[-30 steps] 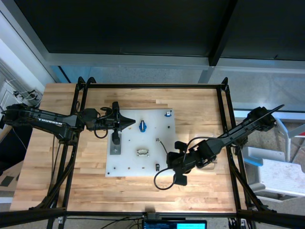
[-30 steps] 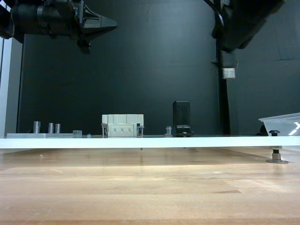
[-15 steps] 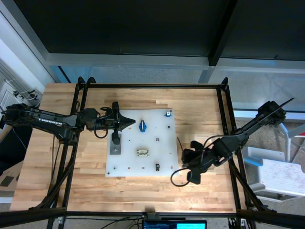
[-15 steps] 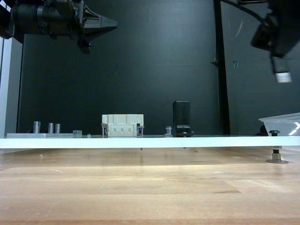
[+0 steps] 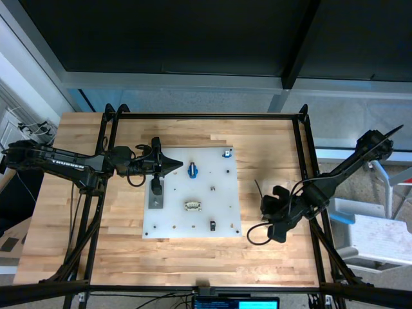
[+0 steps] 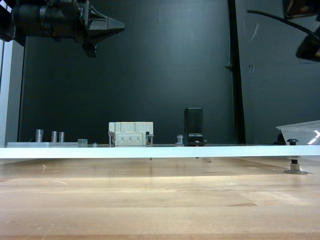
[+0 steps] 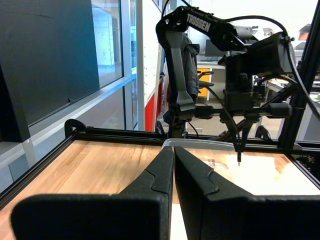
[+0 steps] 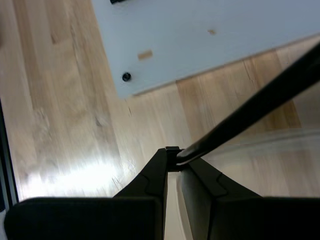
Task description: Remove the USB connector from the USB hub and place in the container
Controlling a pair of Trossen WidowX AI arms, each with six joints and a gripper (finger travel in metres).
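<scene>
The USB connector (image 8: 250, 107) is held clamped in the right gripper (image 8: 172, 159), over the container (image 6: 300, 131) by the table's (image 5: 193, 257) right edge. The left gripper (image 7: 173, 152) is raised over the board (image 5: 193, 222) near its left edge, with its fingers together.

The right hand (image 5: 265, 206), clamped on the thin black cable (image 5: 257, 189), has swung off the white board (image 5: 174, 222) toward the worktop's right edge and now hangs over the clear tub (image 6: 300, 131). The cable has gone with it, clear of the board. In the low view the hand has slid away to the far right.
</scene>
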